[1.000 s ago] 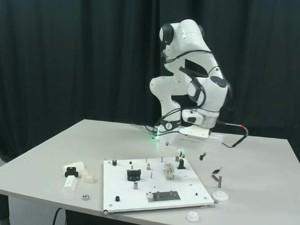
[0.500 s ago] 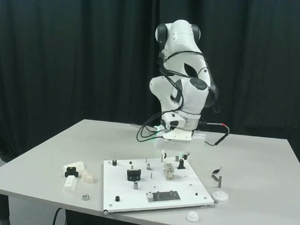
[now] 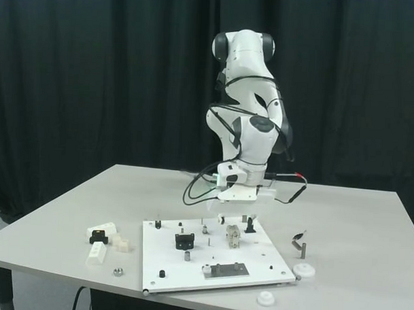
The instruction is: Remove waterproof.
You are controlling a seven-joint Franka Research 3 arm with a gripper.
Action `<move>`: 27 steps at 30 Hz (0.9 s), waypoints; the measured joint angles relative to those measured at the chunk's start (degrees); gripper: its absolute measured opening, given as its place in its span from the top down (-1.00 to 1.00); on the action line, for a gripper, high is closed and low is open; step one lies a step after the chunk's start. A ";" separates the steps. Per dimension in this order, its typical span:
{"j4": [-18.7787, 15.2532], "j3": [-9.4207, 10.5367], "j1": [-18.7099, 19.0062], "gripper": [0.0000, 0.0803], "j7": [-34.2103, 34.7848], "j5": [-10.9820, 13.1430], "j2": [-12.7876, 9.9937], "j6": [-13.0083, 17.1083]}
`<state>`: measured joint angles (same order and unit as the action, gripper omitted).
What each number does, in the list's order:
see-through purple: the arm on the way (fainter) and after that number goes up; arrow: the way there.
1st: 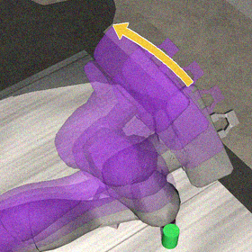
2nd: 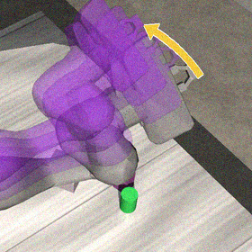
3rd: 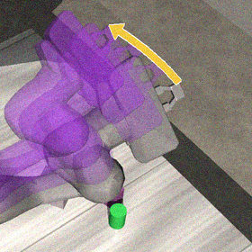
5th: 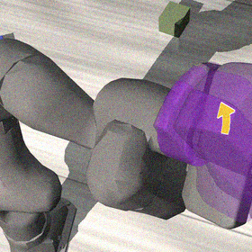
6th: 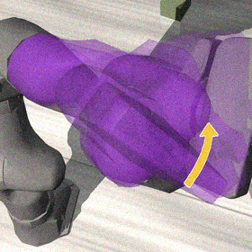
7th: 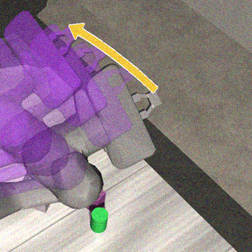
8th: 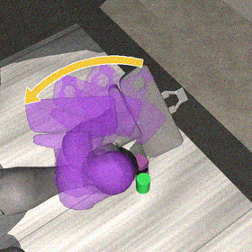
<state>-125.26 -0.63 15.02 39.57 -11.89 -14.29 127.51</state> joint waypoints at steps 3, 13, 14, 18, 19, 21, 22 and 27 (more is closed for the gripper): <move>-0.35 0.00 -0.43 -0.99 -1.32 0.43 -0.23 1.14; -0.83 0.00 -1.63 -0.99 -3.30 1.16 -1.29 3.84; -0.83 0.00 -1.71 -0.99 -3.42 1.22 -1.43 3.99; -0.84 0.00 -1.92 -0.99 -3.83 1.56 -1.96 4.62; -0.84 0.00 -1.94 -0.99 -3.87 1.66 -2.07 4.76; -0.84 0.00 -1.95 -0.99 -3.94 1.92 -2.27 4.94; -0.85 0.00 -1.95 -0.99 -3.98 2.03 -2.37 5.05; -0.86 0.00 -2.00 -0.99 -4.09 2.38 -2.81 5.86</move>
<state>-126.12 -0.63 13.02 35.48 -9.51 -17.09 133.36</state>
